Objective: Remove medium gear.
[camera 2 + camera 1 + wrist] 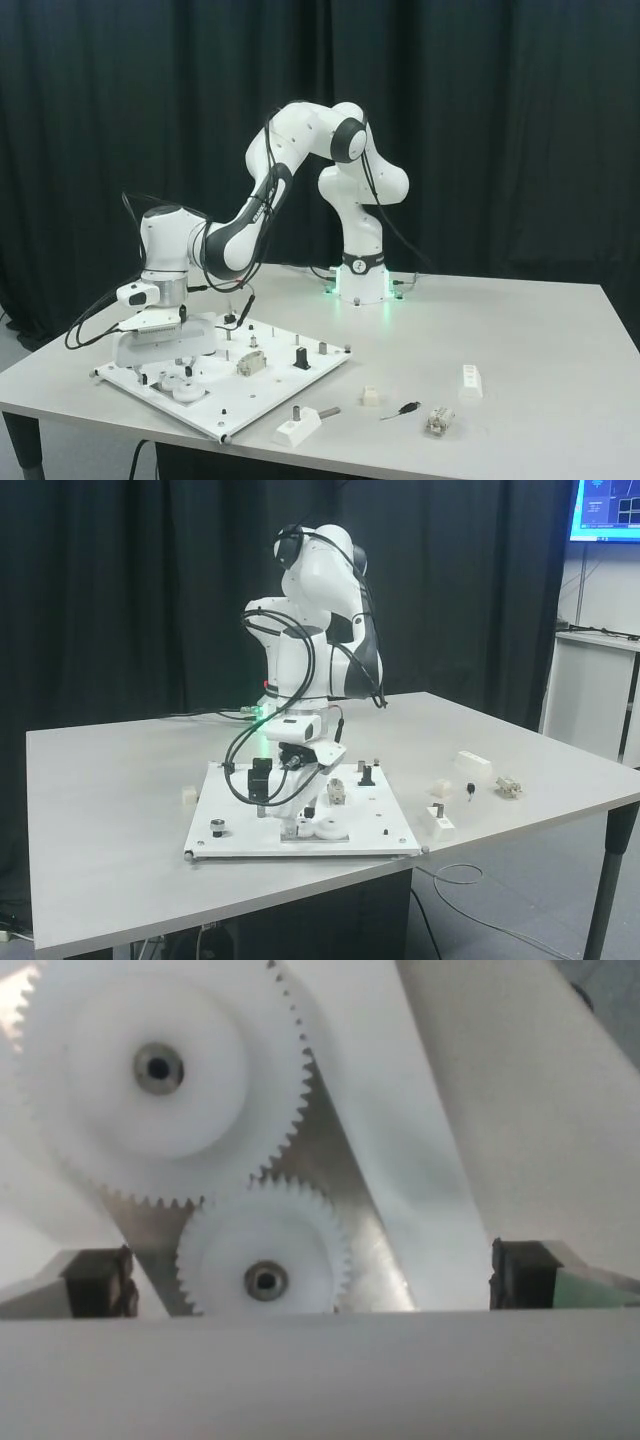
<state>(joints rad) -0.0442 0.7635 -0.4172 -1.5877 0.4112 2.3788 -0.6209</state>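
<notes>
Two white toothed plastic gears (pixel 160 1080) mesh (teeth interlocked). Fingers (pixel 98 1282) stand open. Lifting crookedly risks jamming the smaller gear (pixel 265 1250).

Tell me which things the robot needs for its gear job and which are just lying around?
For the job:
medium gear
pincer, open, hovering over the gear
white board holding the gears

Just lying about:
big gear meshed beside it
small white block on the grey table
tiny black tool
</notes>
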